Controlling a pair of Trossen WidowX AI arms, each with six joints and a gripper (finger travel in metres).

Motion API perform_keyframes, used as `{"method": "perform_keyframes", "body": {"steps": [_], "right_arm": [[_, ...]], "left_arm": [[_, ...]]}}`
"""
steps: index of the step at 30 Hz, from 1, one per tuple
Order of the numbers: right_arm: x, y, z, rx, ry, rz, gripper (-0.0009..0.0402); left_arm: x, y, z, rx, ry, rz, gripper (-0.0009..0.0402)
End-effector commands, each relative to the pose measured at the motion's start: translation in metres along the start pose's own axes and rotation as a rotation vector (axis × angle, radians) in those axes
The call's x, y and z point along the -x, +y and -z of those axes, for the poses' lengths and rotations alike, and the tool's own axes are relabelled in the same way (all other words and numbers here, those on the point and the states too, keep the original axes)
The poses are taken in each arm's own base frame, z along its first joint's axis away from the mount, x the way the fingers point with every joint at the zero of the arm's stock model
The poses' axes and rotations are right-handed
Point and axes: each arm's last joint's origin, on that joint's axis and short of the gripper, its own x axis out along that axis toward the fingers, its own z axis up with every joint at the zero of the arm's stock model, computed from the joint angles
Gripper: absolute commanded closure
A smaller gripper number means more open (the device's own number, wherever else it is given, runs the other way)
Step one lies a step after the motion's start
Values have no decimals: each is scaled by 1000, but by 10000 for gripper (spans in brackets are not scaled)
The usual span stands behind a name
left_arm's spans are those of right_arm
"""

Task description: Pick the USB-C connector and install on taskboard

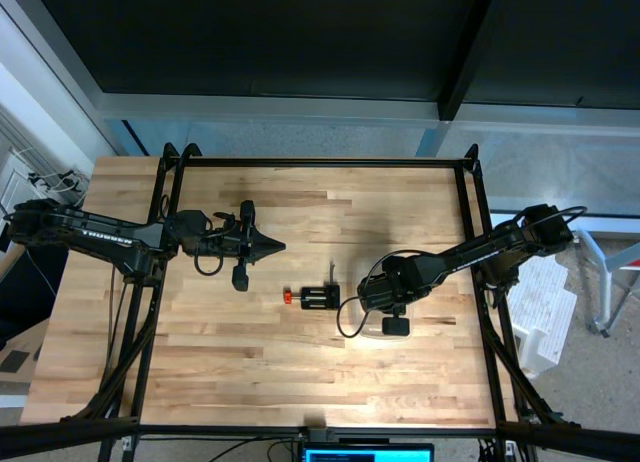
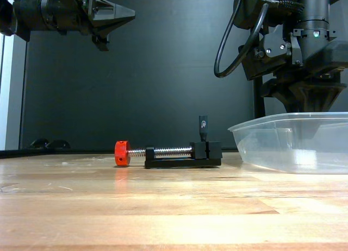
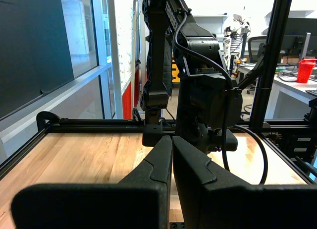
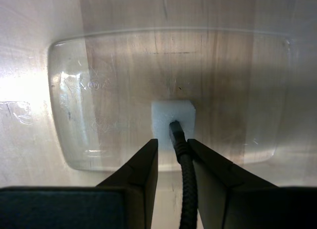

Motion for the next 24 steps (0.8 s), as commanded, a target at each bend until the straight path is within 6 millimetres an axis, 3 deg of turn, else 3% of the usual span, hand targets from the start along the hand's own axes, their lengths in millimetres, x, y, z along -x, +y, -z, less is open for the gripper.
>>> {"method": "perform_keyframes", "body": {"steps": [1,8,24], "right_arm": [[0,0,0,-1,-1,0,345],[0,0,0,-1,-1,0,394],[10,-2,3,-2,-7,-2,393]], "left_arm": [[0,0,0,0,-1,0,393],[0,0,0,0,-1,0,393],[0,0,0,0,-1,0,393]]}}
